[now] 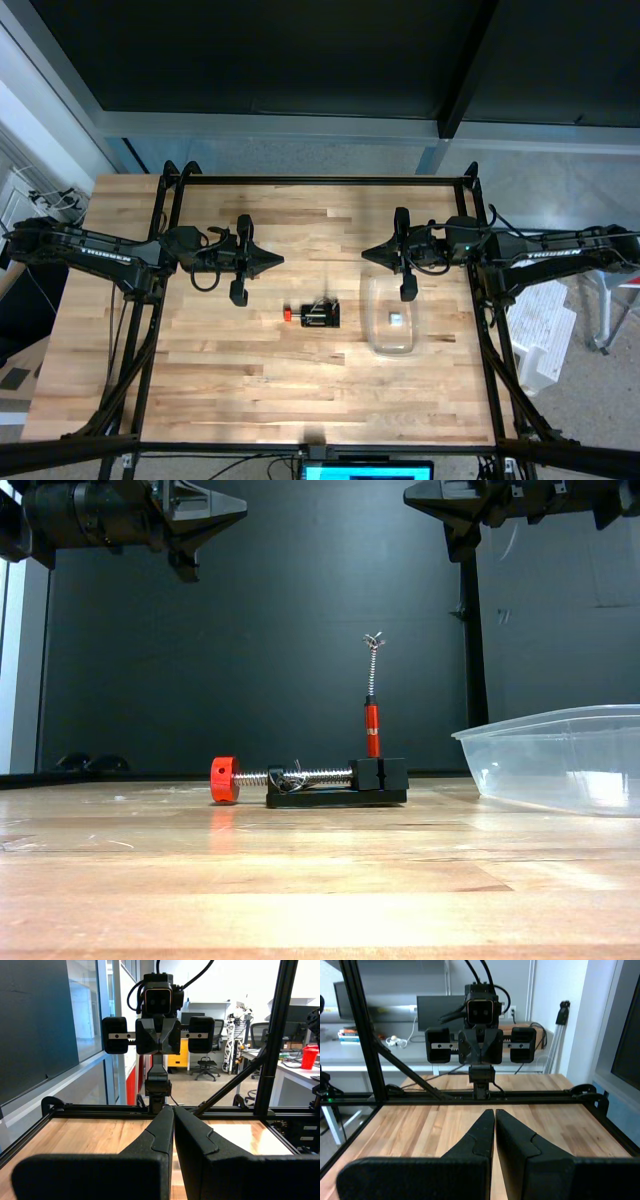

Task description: Pick the RCA connector and install on taskboard

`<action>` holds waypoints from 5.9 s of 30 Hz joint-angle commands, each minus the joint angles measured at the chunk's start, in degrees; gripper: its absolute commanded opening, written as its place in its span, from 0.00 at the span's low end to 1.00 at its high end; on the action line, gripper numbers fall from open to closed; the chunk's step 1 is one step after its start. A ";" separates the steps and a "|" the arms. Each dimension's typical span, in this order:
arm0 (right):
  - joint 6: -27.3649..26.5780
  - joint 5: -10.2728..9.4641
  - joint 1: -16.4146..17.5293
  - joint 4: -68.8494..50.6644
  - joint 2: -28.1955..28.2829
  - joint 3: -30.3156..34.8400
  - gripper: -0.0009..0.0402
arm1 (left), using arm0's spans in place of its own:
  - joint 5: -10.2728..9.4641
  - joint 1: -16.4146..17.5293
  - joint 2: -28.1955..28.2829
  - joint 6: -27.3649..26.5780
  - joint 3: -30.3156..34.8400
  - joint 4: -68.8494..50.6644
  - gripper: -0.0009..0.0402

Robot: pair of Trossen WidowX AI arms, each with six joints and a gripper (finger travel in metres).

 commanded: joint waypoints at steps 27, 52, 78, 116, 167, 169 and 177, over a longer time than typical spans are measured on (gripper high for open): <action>0.04 1.92 -0.09 7.69 0.07 -5.35 0.02 | 0.00 0.00 0.00 0.02 0.00 0.00 0.02; 0.04 1.99 -0.04 8.57 0.07 -4.68 0.02 | 0.00 0.02 0.00 0.02 0.00 0.00 0.02; 0.04 1.99 -0.04 8.31 0.07 -4.68 0.02 | 0.00 0.00 0.00 0.02 0.00 0.00 0.02; 0.04 1.99 -0.04 8.31 0.07 -4.68 0.02 | 0.00 0.00 0.00 0.02 0.00 0.00 0.02; 0.04 1.99 -0.04 8.31 0.07 -4.68 0.02 | 0.00 0.00 0.00 0.02 0.00 0.02 0.02; 0.04 1.99 -0.04 8.31 0.07 -4.68 0.02 | 0.02 0.00 0.00 0.02 0.00 0.00 0.02; 0.04 1.99 -0.04 8.31 0.07 -4.68 0.02 | 0.00 0.02 0.00 0.02 0.00 0.00 0.02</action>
